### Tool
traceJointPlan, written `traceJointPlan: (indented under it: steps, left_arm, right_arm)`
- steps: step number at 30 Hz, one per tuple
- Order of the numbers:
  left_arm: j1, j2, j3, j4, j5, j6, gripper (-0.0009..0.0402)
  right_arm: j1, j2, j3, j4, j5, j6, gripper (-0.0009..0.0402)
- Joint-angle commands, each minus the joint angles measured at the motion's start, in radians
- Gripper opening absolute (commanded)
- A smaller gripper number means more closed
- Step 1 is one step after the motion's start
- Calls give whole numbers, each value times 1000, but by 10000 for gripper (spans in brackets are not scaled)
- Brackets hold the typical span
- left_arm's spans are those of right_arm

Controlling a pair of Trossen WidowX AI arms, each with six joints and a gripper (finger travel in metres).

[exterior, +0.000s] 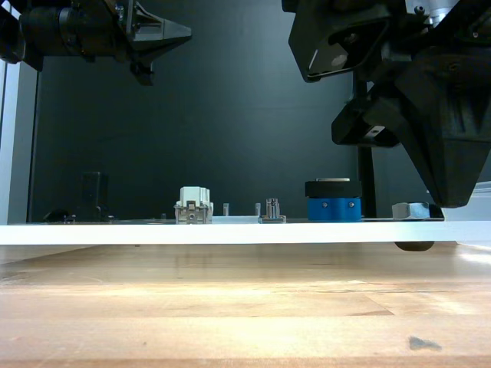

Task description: Unfasten the M12 fastener and place in the container

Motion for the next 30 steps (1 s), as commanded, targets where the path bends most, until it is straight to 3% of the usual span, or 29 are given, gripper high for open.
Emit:
traceJointPlan:
  steps: [1, 4, 5, 6, 10, 11, 12, 16, 18, 21, 28, 30]
  left_arm:
    - [0, 0, 0, 0, 0, 0, 0]
    - [0, 0, 0, 0, 0, 0, 0]
    - [0, 0, 0, 0, 0, 0, 0]
    - [0, 0, 0, 0, 0, 0, 0]
    - [0, 0, 0, 0, 0, 0, 0]
    - [0, 0, 0, 0, 0, 0, 0]
    - [0, 0, 0, 0, 0, 0, 0]
    - [0, 0, 0, 0, 0, 0, 0]
    - [0, 0, 0, 1, 0, 0, 0]
    - [0, 0, 0, 0, 0, 0, 0]
    - [0, 0, 0, 0, 0, 0, 0]
    - [0, 0, 0, 0, 0, 0, 0]
  right_arm:
    - [-4, 1, -5, 5, 6, 0, 0]
    - [-4, 1, -6, 4, 15, -8, 0]
    - [-4, 1, -6, -2, 36, -7, 0]
    - [-5, 0, -5, -18, 84, -6, 0]
    - [-4, -12, 24, -180, 377, 45, 0]
    - [-4, -13, 33, -210, 423, 55, 0]
    - [-3, -16, 40, -225, 440, 58, 0]
    - [-4, -28, 48, -227, 433, 56, 0]
    - [-4, -31, 48, -226, 409, 55, 0]
    - [-3, -31, 48, -220, 324, 56, 0]
    - [-2, -31, 47, -138, 60, 55, 0]
    - [-1, -24, 45, -117, 27, 55, 0]
